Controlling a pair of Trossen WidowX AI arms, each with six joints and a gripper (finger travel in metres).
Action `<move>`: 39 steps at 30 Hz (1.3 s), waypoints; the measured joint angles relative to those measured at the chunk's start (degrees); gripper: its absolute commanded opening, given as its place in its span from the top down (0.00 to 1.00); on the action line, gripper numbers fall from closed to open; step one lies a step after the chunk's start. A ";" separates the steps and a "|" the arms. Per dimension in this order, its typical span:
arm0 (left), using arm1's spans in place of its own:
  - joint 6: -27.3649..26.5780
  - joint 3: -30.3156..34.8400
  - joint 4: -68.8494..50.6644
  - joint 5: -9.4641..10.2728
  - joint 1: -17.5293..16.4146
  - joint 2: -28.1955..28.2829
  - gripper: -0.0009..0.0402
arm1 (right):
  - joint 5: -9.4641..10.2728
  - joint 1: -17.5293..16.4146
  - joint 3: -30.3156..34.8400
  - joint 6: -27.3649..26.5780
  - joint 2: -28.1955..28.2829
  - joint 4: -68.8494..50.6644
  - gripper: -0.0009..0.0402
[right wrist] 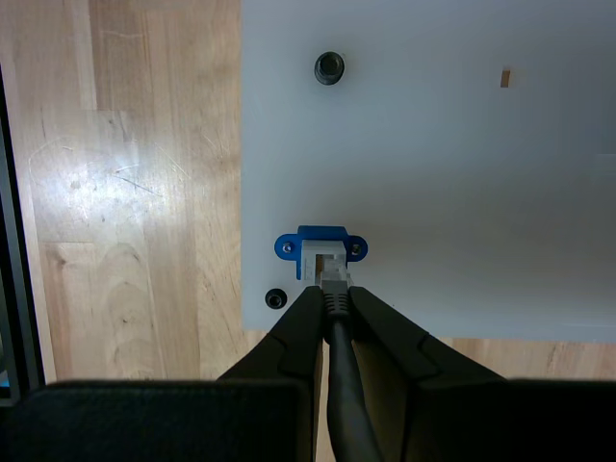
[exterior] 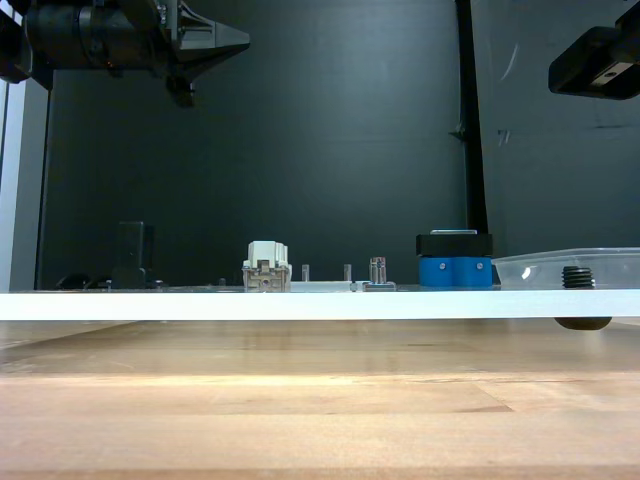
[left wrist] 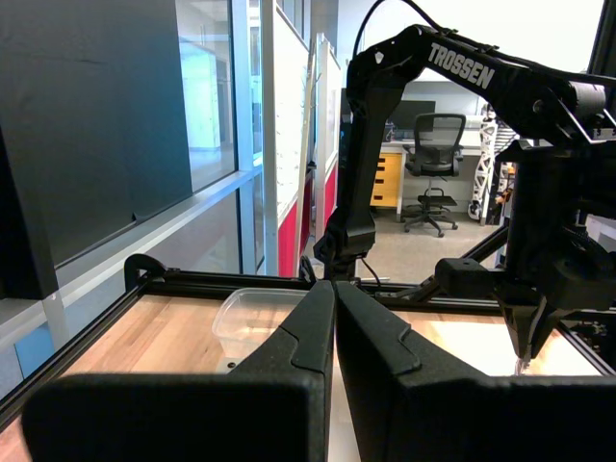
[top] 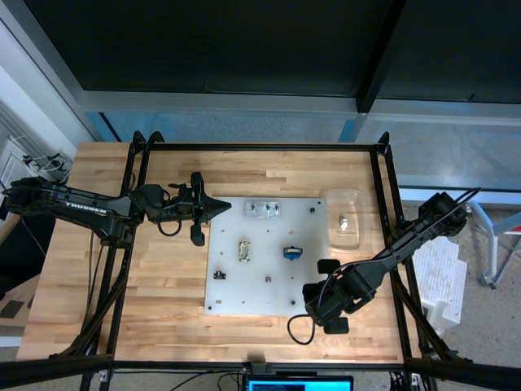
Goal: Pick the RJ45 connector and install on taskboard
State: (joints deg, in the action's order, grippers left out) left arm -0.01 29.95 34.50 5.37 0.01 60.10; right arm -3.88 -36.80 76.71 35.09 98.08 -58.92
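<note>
Since the right tool is clamped on the tail of the RJ45 connector, the pick looks done; the whitish plug sits just ahead of the tool's tip, nose at the mouth of a blue socket on the taskboard, seated or not I cannot tell, so pushing home and release likely remain. Long axis runs in line with the tool, nose pointing straight away from it toward the socket. Off across the taskboard from it, the left tool hangs pinched together and empty.

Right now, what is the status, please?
Left gripper shut, empty, hovering high. Right gripper shut on tiny whitish translucent RJ45 connector, at blue socket on white taskboard. Nothing blocking.
</note>
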 measured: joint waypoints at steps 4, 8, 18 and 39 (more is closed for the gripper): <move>0.00 -0.02 0.00 0.00 0.00 0.00 0.98 | 0.00 0.00 -0.15 0.00 0.00 0.15 0.98; 0.00 0.00 0.00 0.00 0.00 0.00 0.98 | 0.00 0.00 -0.42 0.00 0.00 0.46 0.98; 0.00 0.00 0.00 0.00 0.00 0.00 0.98 | 0.35 -0.09 -1.20 0.07 0.00 1.62 0.98; 0.00 0.00 0.00 0.00 0.00 0.00 0.98 | 0.44 -0.11 -3.19 -0.17 -0.17 3.82 0.98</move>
State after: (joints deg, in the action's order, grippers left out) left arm -0.01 29.95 34.50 5.37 0.01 60.10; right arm -3.44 -36.91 73.52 34.92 97.91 -55.09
